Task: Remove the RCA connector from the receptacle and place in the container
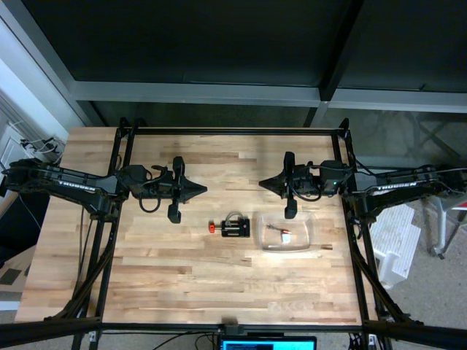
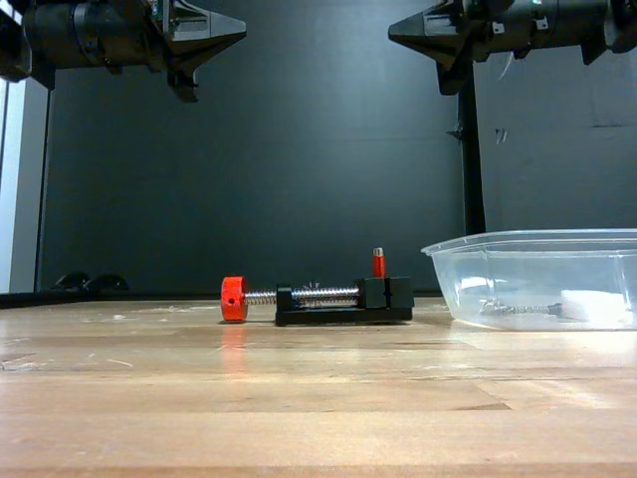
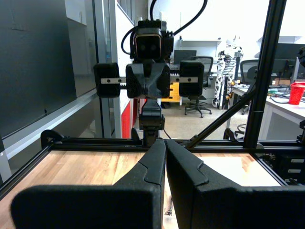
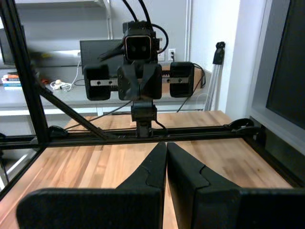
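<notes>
The RCA connector point(image 1: 274, 230), slim and silvery with a reddish part, lies inside the container point(image 1: 315, 235) beside a small white square piece point(image 1: 286, 235). In the low view the connector point(image 2: 518, 309) rests on the floor of the clear container point(image 2: 463, 284). To its left stands the receptacle point(image 1: 235, 229), a black block with a red-orange knob point(image 2: 233, 298) and a short red post upright on top point(image 2: 378, 263). My left gripper point(image 1: 203, 189) point(image 2: 239, 38) point(image 3: 165, 143) hovers shut and empty, high behind the receptacle. My right gripper point(image 1: 263, 183) point(image 2: 394, 36) point(image 4: 166, 144) hovers shut and empty behind the container.
A black frame point(image 1: 233, 132) runs round the wooden table point(image 1: 146, 277). The two arms face each other tip to tip, with a gap between them over the middle of the table. A screen edge point(image 1: 267, 342) shows at the near side.
</notes>
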Robot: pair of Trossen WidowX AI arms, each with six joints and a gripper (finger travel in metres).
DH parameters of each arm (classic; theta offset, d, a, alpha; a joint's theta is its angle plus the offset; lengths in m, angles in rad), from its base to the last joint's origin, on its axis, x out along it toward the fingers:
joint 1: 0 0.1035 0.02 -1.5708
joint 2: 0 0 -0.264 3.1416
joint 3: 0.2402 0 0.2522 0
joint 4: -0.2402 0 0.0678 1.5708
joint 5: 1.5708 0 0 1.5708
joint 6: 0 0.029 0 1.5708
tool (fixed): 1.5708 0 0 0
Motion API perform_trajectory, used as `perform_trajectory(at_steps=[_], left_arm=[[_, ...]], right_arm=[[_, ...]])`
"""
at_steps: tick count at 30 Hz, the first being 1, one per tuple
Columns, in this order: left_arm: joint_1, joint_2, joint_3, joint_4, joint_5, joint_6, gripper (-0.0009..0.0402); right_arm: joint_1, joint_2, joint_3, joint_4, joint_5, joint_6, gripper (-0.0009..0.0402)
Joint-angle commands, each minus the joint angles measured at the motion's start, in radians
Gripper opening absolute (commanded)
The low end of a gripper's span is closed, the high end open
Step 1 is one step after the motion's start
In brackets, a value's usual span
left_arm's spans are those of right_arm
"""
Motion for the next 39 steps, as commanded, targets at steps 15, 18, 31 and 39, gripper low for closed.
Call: perform_trajectory(at_steps=[15, 18, 31, 39], left_arm=[[0.0, 0.0, 0.0, 0.0, 0.0, 0.0, 0.0], [0.0, 0.0, 0.0, 0.0, 0.0, 0.0, 0.0], [0.0, 0.0, 0.0, 0.0, 0.0, 0.0, 0.0], [0.0, 0.0, 0.0, 0.0, 0.0, 0.0, 0.0]], right_arm=[[0.0, 0.002, -0.013, 0.033, 0.003, -0.002, 0.0], [0.0, 0.002, -0.013, 0.033, 0.003, -0.002, 0.0], [0.0, 0.002, -0.013, 0.032, 0.003, -0.002, 0.0], [0.0, 0.002, -0.013, 0.007, 0.003, -0.002, 0.0]])
